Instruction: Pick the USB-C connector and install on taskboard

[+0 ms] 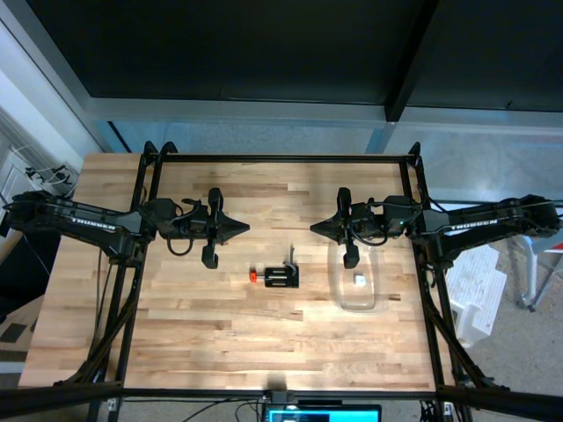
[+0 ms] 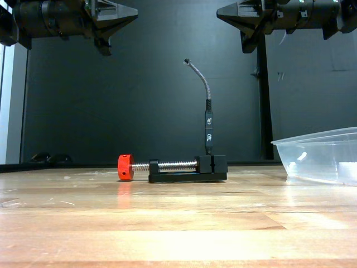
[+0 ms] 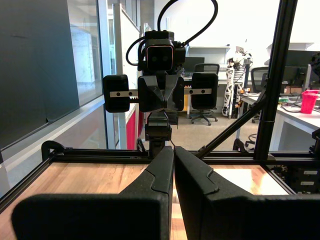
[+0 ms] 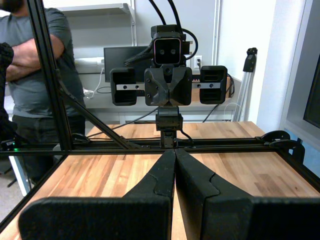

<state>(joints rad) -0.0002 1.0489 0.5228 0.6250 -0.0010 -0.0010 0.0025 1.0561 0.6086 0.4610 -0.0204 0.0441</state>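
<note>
Both tools are closed with nothing in them. In your left wrist view the left tool (image 3: 173, 150) has its fingers pressed together, and the right tool (image 4: 175, 150) looks the same in the right wrist view, tips touching.

Nearest you in the low view is the bare worktop (image 2: 167, 234). On it sits the black vise (image 2: 187, 168), its red knob (image 2: 126, 167) pointing left. The USB-C connector (image 2: 208, 128) stands upright on top of the vise with nothing gripping it. Its grey braided cable (image 2: 199, 75) curves up and to the left. You cannot tell the tab apart from the connector's lower end.

The clear tray (image 2: 318, 159) lies to the right, apart from the vise and cut off at the frame edge. The high view shows the white block (image 1: 360, 280) inside it. Further back, both arms hang high above the worktop, well apart from the connector, each pointing inward.
</note>
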